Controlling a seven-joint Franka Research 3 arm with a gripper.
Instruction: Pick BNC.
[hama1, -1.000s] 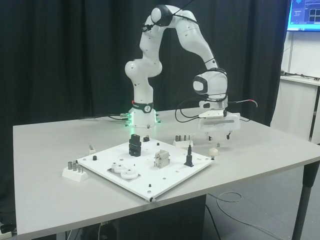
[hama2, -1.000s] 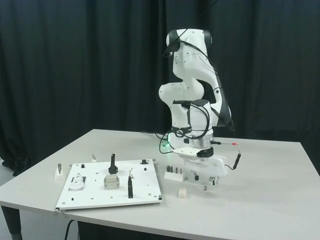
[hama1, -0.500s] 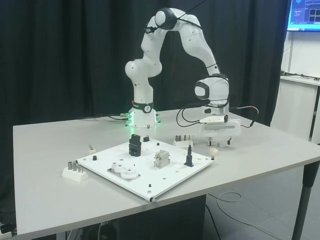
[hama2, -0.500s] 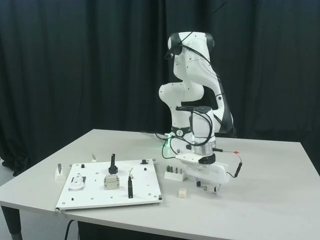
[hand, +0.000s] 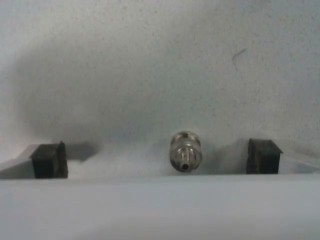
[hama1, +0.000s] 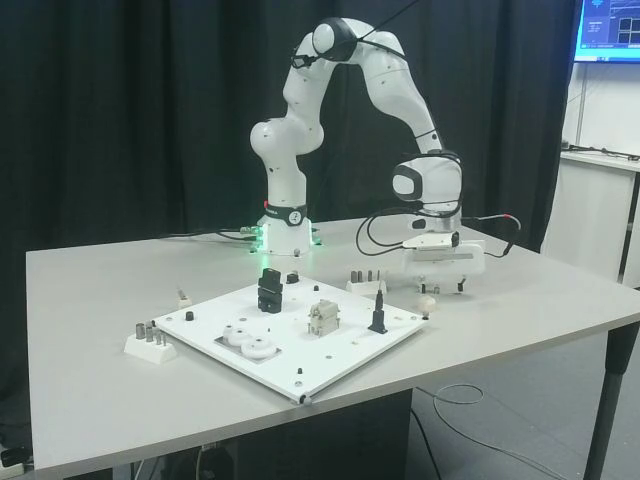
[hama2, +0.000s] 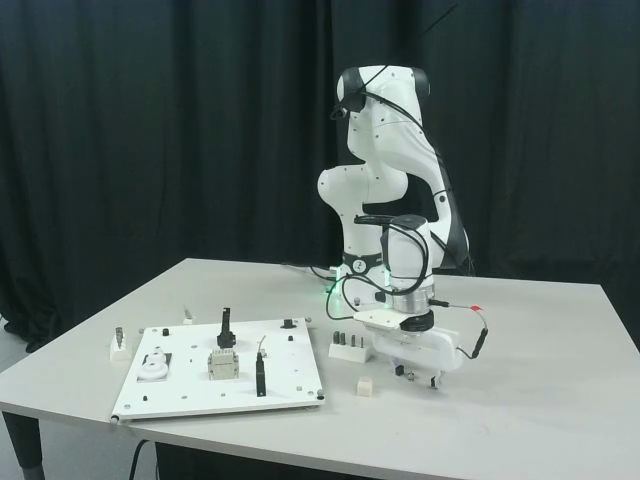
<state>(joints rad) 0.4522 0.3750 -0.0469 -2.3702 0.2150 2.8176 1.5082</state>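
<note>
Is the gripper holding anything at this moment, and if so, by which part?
Nothing is held. The gripper is open, its fingers either side of the BNC connector, which lies on the grey table untouched.

The arm (hama2: 385, 170) bends down to the grey table (hama2: 540, 400), its gripper (hama2: 416, 376) low just beside a small white block (hama2: 366, 386) (white board (hama2: 225, 385) nearby).

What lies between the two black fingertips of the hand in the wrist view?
The BNC connector lies on the bare grey table between the hand's two fingertips, touching neither. The wrist view shows it.
</note>
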